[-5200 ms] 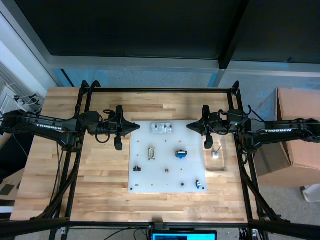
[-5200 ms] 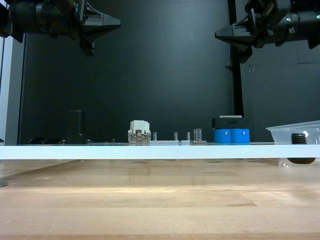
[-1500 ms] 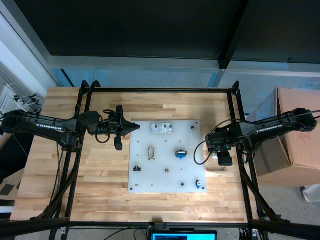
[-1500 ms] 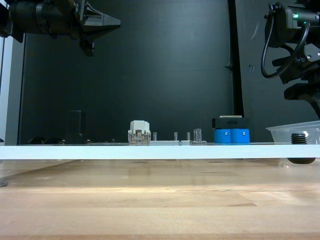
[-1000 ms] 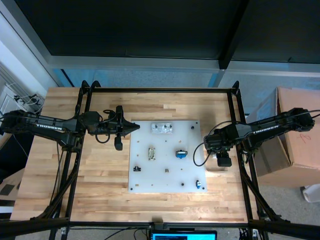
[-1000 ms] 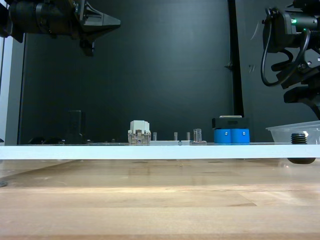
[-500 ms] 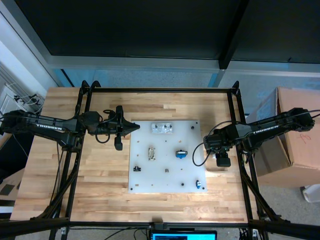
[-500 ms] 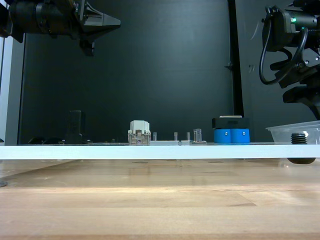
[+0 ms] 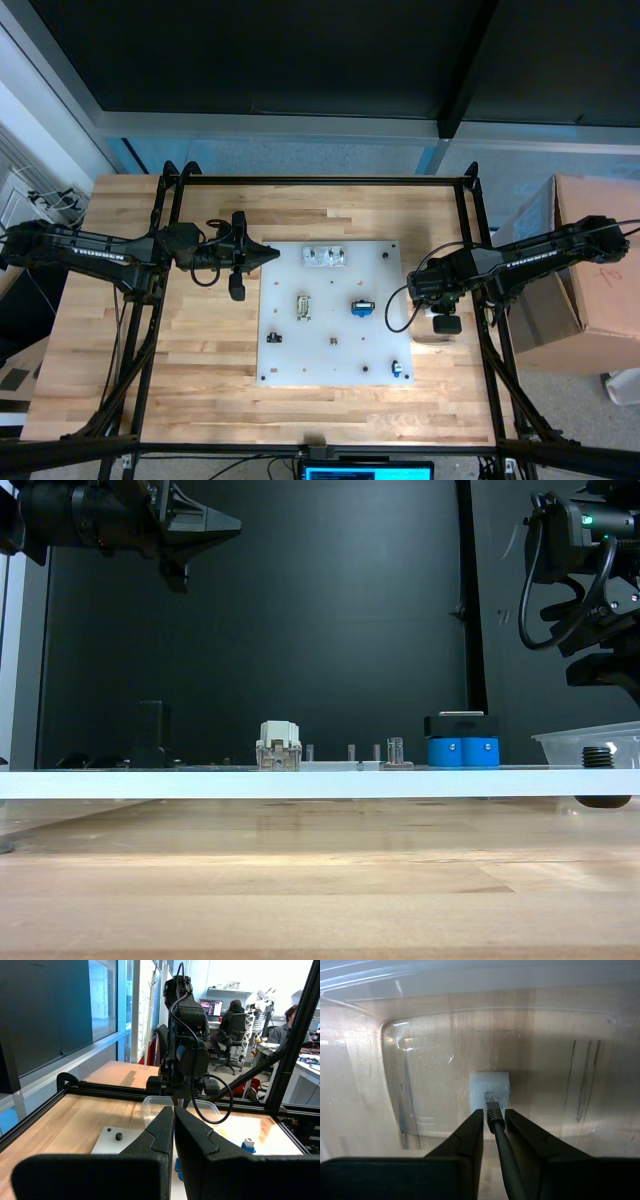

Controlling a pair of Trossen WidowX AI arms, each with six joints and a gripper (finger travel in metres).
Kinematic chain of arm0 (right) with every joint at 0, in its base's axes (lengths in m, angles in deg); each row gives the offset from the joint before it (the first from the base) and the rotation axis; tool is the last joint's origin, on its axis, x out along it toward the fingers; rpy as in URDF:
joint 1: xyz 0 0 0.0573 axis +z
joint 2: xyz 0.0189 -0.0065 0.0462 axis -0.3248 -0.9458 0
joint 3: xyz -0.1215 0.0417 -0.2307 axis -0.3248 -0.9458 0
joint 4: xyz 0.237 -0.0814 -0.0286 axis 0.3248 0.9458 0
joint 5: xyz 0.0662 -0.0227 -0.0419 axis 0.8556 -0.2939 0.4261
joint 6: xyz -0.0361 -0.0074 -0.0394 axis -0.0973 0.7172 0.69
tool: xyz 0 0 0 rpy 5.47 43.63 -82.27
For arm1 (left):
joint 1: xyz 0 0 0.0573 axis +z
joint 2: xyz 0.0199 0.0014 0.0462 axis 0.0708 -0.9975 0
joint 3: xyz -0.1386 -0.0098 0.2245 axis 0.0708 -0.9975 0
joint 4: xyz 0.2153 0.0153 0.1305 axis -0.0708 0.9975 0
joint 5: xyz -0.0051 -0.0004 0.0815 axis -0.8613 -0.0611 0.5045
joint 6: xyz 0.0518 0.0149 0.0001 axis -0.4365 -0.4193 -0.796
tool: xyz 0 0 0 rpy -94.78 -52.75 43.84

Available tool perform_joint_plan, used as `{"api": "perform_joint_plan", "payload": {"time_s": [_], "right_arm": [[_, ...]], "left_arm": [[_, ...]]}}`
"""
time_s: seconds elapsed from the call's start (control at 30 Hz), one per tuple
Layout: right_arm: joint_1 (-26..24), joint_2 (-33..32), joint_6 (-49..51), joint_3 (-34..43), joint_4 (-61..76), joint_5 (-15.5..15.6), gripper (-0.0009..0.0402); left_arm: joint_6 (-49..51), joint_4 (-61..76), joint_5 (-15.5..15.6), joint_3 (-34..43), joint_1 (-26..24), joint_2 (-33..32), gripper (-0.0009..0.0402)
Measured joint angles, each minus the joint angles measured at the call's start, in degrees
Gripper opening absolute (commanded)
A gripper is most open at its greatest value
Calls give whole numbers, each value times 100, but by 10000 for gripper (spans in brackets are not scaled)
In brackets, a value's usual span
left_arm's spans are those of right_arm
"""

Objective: Pick the RJ45 connector and install on the taskboard

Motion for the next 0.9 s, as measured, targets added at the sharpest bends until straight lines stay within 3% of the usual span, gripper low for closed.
{"api": "perform_joint_plan", "payload": {"time_s": [0.1,0.6,0.9], "right_arm": [[0,0,0,0,0,0,-3],[9,153,0,61,39,2,0],[85,264,-188,566,459,4,0]], "left_arm": [[0,-2,0,-2,0,0,0],[0,-2,0,0,2,0,0],[0,-2,0,0,0,0,0]]}}
